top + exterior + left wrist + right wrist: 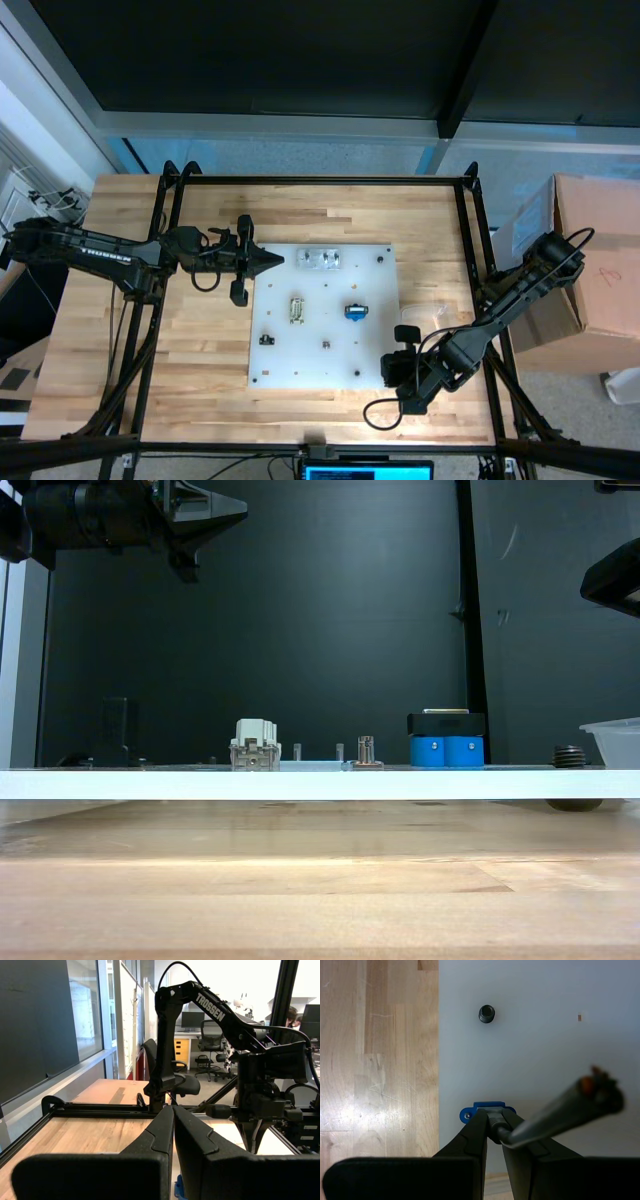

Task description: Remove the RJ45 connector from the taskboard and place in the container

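High view: left gripper [268,260] at the taskboard's [320,350] upper left, right gripper [393,368] at its lower right. Low view: container [612,742] at right edge, beneath the right gripper. Left wrist view: left gripper pressed together. Right wrist view: right gripper pinches the RJ45 connector [495,1127], clear of the blue seat [487,1107]; so thin a grip could let it slip early.

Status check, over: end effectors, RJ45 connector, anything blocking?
Left end effector shut, empty, high over board left edge. Right end effector shut on RJ45 connector, held high above blue mount, clear of it. No obstacle seen toward container.
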